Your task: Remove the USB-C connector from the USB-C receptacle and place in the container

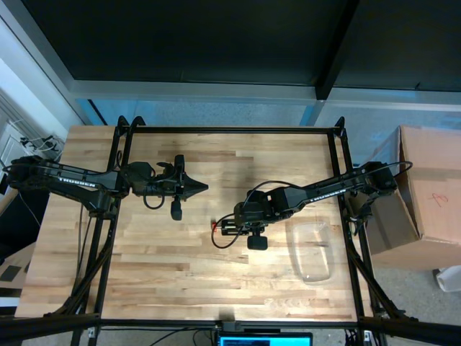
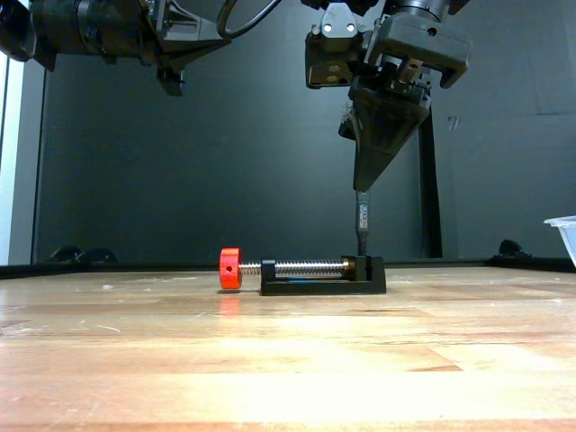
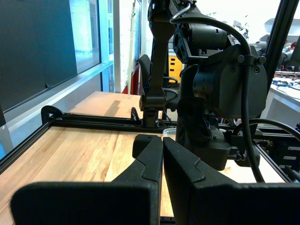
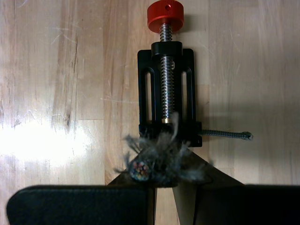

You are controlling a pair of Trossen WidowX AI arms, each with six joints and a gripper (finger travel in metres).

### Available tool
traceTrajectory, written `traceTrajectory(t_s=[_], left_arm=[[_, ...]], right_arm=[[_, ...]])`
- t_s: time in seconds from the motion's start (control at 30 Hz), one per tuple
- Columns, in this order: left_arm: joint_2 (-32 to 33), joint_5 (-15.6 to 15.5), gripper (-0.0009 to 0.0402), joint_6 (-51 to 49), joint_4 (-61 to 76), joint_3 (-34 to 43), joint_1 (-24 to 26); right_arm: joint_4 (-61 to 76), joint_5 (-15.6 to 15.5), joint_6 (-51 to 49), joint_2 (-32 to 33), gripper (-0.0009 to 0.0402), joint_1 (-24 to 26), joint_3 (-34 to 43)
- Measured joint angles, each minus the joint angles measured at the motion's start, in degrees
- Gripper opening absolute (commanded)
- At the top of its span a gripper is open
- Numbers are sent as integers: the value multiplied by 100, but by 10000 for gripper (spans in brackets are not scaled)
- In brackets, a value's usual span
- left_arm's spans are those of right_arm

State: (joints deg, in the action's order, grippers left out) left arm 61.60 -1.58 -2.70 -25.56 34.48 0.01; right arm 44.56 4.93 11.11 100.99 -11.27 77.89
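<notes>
Down at the right gripper [image 2: 362,187], I've got the USB-C connector [image 2: 363,220] clenched by its frayed stub. It stands upright, lower end in the receptacle of the clamp fixture [image 2: 324,277] directly beneath; I can't tell how deep. An off-vertical pull could lift the fixture or slip the stub. The container [image 1: 311,249] waits just behind. The left gripper [image 1: 193,187] hovers well apart, pinched closed, empty.

Red knob [image 4: 165,15], black clamp [image 4: 166,48], seemingly grey USB-C connector [image 4: 157,161].
</notes>
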Motion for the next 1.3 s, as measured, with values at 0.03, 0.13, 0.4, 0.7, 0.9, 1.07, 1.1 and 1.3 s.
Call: traceTrajectory(t_s=[0.03, 0.13, 0.4, 0.7, 0.9, 1.07, 1.1, 1.3], left_arm=[[0, 2, 0, -2, 2, 2, 0], [0, 2, 0, 0, 0, 2, 0], [-2, 0, 0, -2, 0, 0, 0], [0, 0, 0, -2, 2, 0, 0], [-2, 2, 0, 0, 9, 2, 0], [-2, 2, 0, 0, -13, 2, 0], [-2, 0, 0, 0, -7, 2, 0], [-2, 2, 0, -2, 2, 2, 0]], right_arm=[[4, -2, 0, -17, 0, 0, 0], [-33, 0, 13, -186, 0, 0, 33], [-15, -2, 85, -640, 0, -4, 31], [319, -2, 219, -944, 0, -151, 31], [420, -4, 348, -1008, 0, -619, 28], [605, -9, 654, -1084, 0, -984, -24], [621, -7, 704, -1106, 0, -1056, -42], [905, -2, 1134, -1143, 0, -1572, -74]])
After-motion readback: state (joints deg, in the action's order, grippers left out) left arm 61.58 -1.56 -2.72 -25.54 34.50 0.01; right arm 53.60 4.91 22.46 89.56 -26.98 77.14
